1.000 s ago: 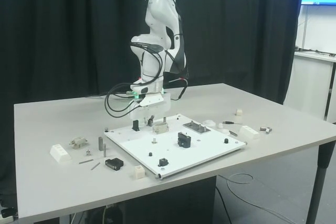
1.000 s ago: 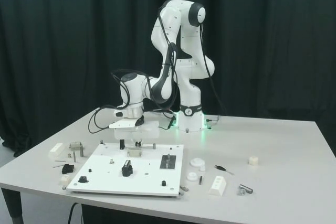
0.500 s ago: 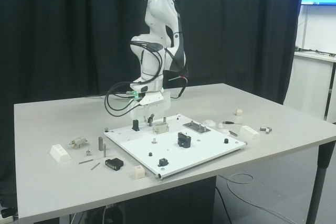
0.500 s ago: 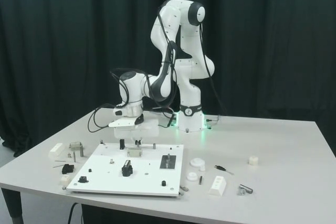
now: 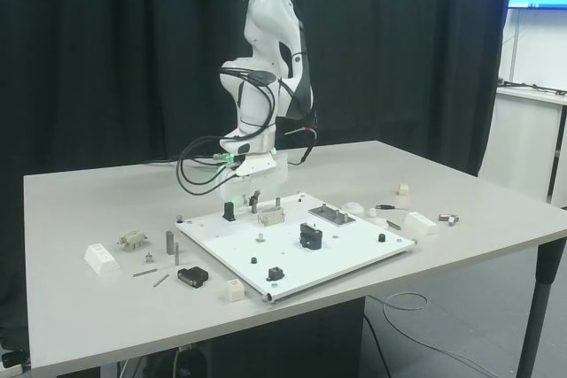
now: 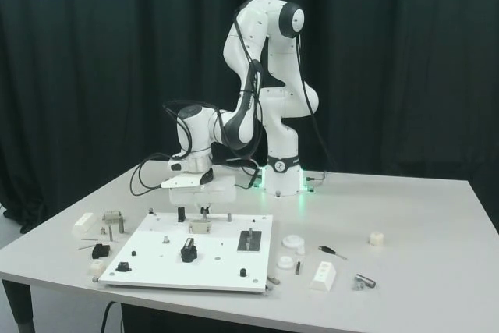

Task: Remove square peg 3.

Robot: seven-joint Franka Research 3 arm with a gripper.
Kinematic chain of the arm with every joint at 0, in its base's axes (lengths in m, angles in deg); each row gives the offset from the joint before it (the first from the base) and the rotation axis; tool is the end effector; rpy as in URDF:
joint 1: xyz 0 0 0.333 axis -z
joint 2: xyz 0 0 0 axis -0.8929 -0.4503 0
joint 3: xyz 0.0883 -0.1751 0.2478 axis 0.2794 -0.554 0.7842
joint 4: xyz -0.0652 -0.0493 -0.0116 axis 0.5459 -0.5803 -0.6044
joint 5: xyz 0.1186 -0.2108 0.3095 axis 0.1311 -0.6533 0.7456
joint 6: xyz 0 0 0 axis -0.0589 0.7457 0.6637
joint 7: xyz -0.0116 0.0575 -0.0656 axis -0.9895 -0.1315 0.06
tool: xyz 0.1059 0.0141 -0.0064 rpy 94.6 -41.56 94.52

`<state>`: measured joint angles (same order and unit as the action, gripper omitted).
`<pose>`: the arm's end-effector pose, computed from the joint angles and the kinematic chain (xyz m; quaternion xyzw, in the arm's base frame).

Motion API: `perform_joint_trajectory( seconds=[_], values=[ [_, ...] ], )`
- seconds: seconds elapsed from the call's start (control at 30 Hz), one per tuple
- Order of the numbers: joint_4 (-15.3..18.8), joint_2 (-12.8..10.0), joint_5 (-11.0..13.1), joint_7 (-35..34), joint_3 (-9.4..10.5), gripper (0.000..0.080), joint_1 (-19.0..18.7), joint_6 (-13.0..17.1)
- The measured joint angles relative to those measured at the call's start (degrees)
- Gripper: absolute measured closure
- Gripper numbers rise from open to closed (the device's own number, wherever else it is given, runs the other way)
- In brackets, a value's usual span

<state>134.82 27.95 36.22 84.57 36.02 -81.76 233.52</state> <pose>0.4033 -0.1789 0.2098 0.9547 -0.2846 -0.0844 0.0186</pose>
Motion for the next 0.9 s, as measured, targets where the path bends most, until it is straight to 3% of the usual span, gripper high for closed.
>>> perform_joint_trajectory(
  seconds=[0.27, 0.73, 0.9],
  values=[
    [-0.2, 1.3, -2.9, -2.1, -0.19, 0.0728, 0.0, -1.7],
    [-1.1, 7.7, -14.4, -11.1, -0.39, 0.0728, -0.1, -8.3],
    [-1.3, 10.0, -17.2, -13.3, -0.07, 0.0728, -0.1, -10.3]
  ],
)
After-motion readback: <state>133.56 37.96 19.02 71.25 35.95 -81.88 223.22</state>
